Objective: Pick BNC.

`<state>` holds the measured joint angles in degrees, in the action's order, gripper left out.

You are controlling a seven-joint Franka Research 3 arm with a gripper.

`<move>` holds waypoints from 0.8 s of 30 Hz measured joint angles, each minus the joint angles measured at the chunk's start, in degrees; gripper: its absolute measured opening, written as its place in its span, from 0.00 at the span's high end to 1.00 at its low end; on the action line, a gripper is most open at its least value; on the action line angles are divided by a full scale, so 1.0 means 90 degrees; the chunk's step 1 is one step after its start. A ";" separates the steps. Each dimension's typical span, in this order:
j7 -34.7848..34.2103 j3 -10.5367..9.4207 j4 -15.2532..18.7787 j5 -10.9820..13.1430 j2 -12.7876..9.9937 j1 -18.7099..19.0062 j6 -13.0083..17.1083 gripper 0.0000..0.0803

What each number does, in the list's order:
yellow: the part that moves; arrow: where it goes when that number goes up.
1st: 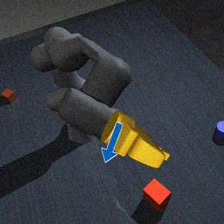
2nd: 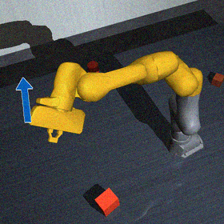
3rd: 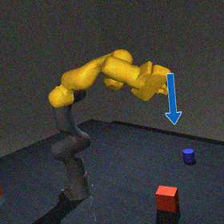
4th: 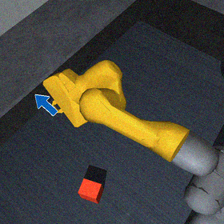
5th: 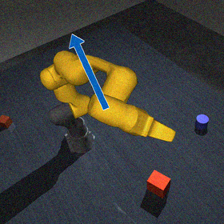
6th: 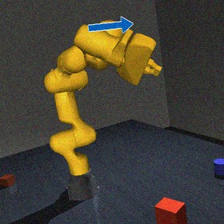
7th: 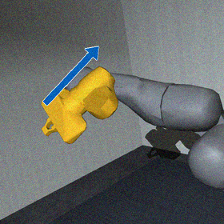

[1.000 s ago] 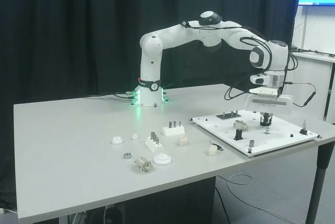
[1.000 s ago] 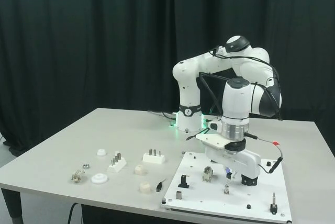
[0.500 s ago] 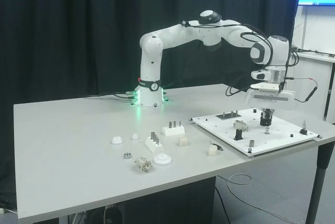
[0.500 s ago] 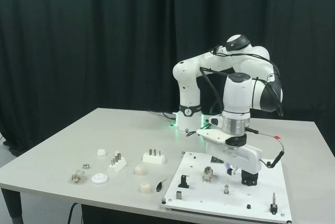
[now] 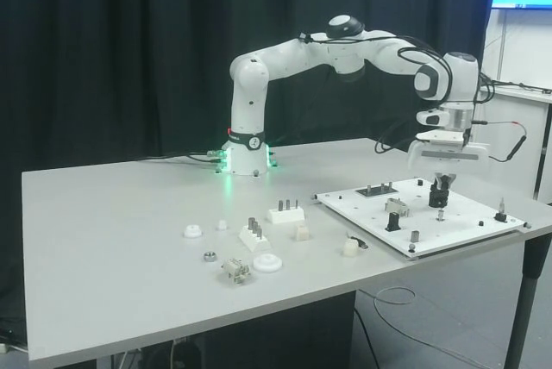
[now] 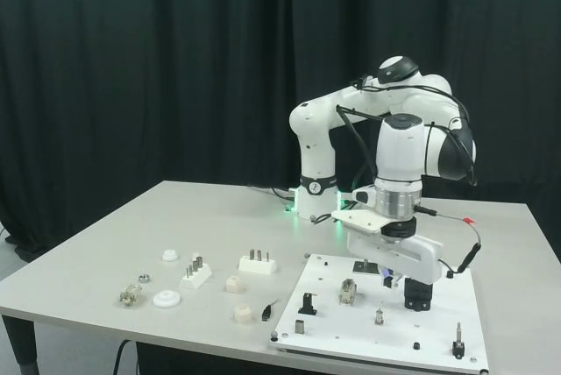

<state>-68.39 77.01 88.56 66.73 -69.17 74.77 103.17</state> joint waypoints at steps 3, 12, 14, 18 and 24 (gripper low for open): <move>0.0000 0.0036 -0.0033 -0.0002 0.0000 0.0000 -0.0017 1.00; 0.0000 0.0159 -0.0112 -0.0012 0.0000 0.0000 -0.0044 1.00; 0.0000 0.0186 -0.0127 -0.0013 0.0000 0.0000 -0.0053 1.00; 0.0000 0.0245 -0.0159 -0.0014 0.0000 -0.0001 -0.0106 1.00; 0.0000 0.0308 -0.0204 -0.0039 0.0000 -0.0003 -0.0165 1.00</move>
<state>-68.40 79.78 86.72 66.39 -69.17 74.74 101.68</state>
